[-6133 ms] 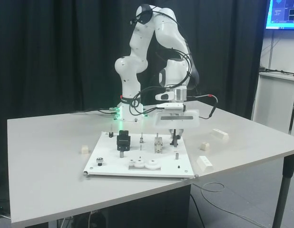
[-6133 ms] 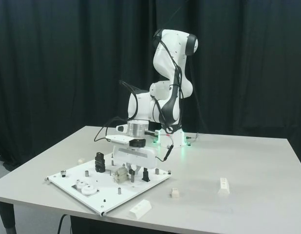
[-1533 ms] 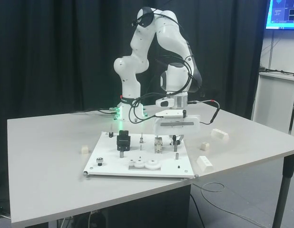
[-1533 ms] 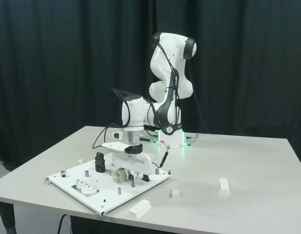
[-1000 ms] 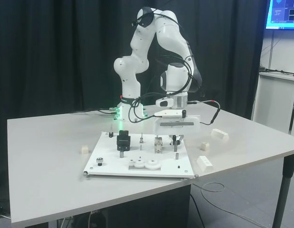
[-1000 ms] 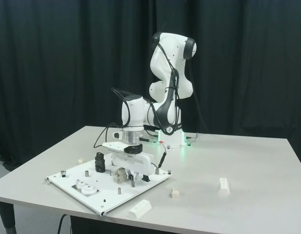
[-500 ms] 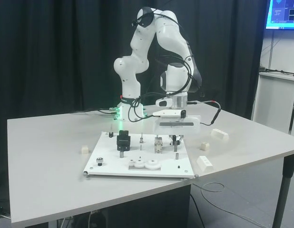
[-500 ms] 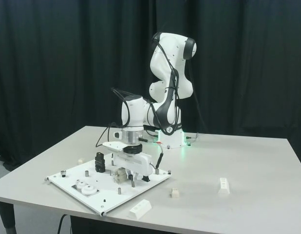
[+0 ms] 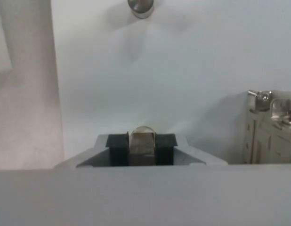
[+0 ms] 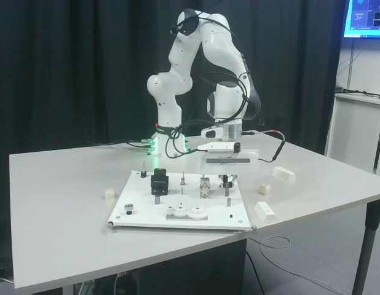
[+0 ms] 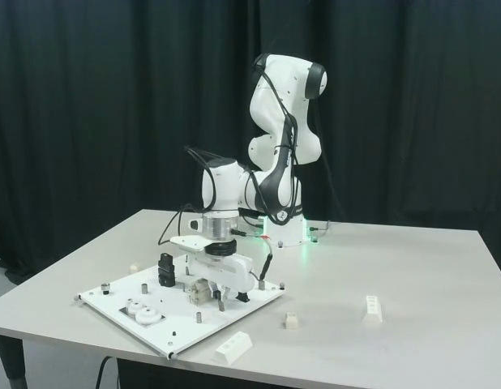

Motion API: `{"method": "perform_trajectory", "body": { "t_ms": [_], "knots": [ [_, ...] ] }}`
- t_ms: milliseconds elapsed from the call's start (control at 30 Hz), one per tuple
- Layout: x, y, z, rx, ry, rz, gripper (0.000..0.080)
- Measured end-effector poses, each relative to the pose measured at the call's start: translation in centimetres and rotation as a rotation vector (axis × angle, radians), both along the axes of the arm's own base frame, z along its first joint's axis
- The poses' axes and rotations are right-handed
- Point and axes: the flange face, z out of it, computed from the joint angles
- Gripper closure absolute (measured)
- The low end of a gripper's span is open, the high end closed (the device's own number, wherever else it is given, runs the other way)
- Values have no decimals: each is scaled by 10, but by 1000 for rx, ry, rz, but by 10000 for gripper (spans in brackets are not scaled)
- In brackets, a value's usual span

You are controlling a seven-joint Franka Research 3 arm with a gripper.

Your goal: Insert square peg 3.

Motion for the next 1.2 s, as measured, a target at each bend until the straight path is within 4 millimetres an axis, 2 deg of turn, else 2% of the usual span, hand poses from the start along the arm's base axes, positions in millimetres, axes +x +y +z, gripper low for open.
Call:
{"method": "perform_trajectory", "body": {
  "t_ms": [233,1200],
  "knots": [
    [0,0,-1,-6,3,51,691],
    [0,0,-1,-9,5,78,691]
  ]
}}
